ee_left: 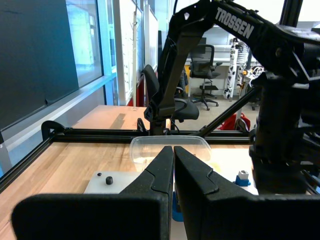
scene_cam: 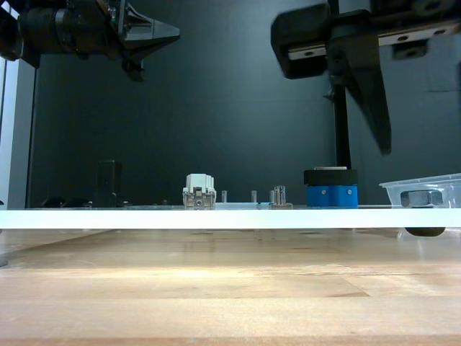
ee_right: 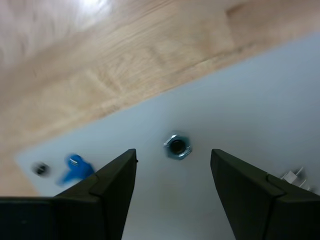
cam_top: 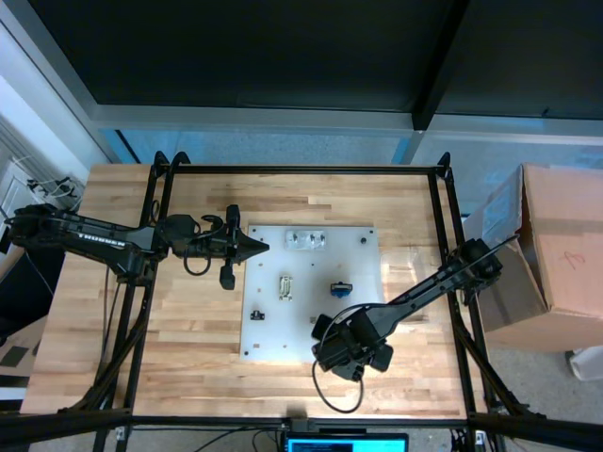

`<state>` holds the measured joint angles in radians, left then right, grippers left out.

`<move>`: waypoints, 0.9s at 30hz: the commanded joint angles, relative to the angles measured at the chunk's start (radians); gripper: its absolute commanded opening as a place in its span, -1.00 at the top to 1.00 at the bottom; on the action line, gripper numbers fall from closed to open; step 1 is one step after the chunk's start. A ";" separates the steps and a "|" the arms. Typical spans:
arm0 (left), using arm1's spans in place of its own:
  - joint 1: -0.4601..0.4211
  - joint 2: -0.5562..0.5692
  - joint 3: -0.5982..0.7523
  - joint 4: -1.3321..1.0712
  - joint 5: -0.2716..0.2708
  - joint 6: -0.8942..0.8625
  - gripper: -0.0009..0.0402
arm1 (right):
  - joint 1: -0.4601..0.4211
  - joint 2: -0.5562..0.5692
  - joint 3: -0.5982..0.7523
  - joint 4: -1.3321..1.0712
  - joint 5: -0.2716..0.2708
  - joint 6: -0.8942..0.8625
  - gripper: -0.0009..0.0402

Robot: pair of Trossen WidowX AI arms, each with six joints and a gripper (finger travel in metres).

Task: Unfasten the M12 nut and place it in the container

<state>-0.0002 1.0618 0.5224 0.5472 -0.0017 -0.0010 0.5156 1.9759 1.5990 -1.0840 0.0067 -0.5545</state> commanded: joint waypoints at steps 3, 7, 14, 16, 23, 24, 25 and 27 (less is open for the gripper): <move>0.000 0.000 0.000 0.000 0.001 0.000 0.96 | 0.002 -0.036 0.013 -0.034 -0.005 0.493 -0.08; 0.000 0.000 0.000 0.000 0.000 0.000 0.96 | 0.002 -0.039 0.008 -0.042 -0.008 0.824 0.13; 0.000 0.000 0.000 0.000 0.000 0.000 0.96 | 0.012 -0.039 -0.018 0.009 -0.035 1.081 0.96; 0.000 0.000 0.000 0.000 0.000 0.000 0.96 | 0.014 -0.039 -0.028 0.037 -0.035 1.114 0.92; 0.000 0.000 0.000 0.000 0.000 0.000 0.96 | 0.016 -0.039 -0.111 0.170 -0.057 1.155 0.95; 0.000 0.000 0.000 0.000 0.000 0.000 0.96 | 0.016 -0.039 -0.123 0.179 -0.057 1.159 0.95; 0.000 0.000 0.000 0.000 0.000 0.000 0.96 | 0.016 -0.039 -0.136 0.190 -0.057 1.160 0.96; 0.000 0.000 0.000 0.000 0.000 0.000 0.96 | 0.016 -0.039 -0.160 0.219 -0.060 1.160 0.95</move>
<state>-0.0002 1.0618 0.5228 0.5476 -0.0017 -0.0006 0.5316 1.9354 1.4540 -0.8845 -0.0505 0.6056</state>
